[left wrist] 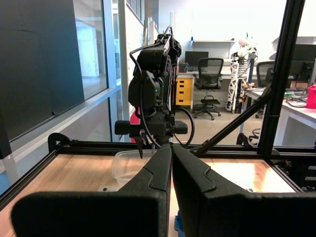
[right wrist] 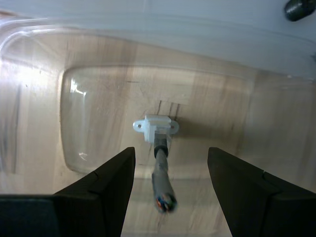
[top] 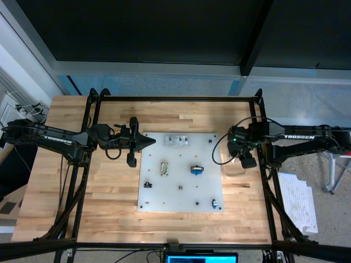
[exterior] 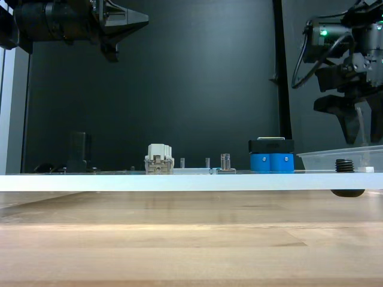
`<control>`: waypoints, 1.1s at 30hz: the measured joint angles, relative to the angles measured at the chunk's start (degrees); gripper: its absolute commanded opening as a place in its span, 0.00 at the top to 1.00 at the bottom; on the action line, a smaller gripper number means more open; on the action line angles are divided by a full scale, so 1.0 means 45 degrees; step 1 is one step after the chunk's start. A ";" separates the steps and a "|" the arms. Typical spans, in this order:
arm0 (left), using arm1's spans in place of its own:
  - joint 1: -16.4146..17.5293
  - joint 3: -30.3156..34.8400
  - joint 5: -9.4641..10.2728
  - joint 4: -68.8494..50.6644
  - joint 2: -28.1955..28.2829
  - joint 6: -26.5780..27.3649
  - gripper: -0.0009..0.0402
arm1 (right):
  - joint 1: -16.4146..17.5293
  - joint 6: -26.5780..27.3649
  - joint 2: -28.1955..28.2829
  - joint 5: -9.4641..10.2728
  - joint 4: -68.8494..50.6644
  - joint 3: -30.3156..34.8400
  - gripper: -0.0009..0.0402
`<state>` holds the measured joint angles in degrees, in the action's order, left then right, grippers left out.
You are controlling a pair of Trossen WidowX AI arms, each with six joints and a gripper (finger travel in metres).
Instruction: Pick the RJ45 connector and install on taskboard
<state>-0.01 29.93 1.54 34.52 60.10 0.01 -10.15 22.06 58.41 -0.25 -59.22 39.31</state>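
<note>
RJ45 connector [right wrist: 155,127] in tray [exterior: 335,156] right of taskboard [top: 164,192], right claw [right wrist: 170,153] above it; left claw [left wrist: 172,145] over taskboard's left edge.

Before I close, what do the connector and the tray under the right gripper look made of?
RJ45 connector: whitish, slightly translucent plastic, matte, seemingly moulded. Tray: clear glossy plastic; wood grain shows through, with glare spots. Right gripper hangs open over the connector; left gripper, shut, sits high over the taskboard's left edge.
</note>
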 measured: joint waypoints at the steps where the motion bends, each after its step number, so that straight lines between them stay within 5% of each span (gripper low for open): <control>1: 0.0000 0.0005 0.0000 -0.0005 0.0000 0.0000 0.98 | 0.0000 0.0039 0.0024 0.0000 0.0102 -0.0068 0.50; 33: 0.0000 0.0000 0.0005 0.0000 0.0000 0.0000 0.98 | 0.0209 -0.0491 0.0646 0.0097 0.0039 0.0068 0.79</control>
<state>-0.01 29.93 1.56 34.52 60.10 0.01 -9.21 19.86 61.32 0.19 -59.05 39.62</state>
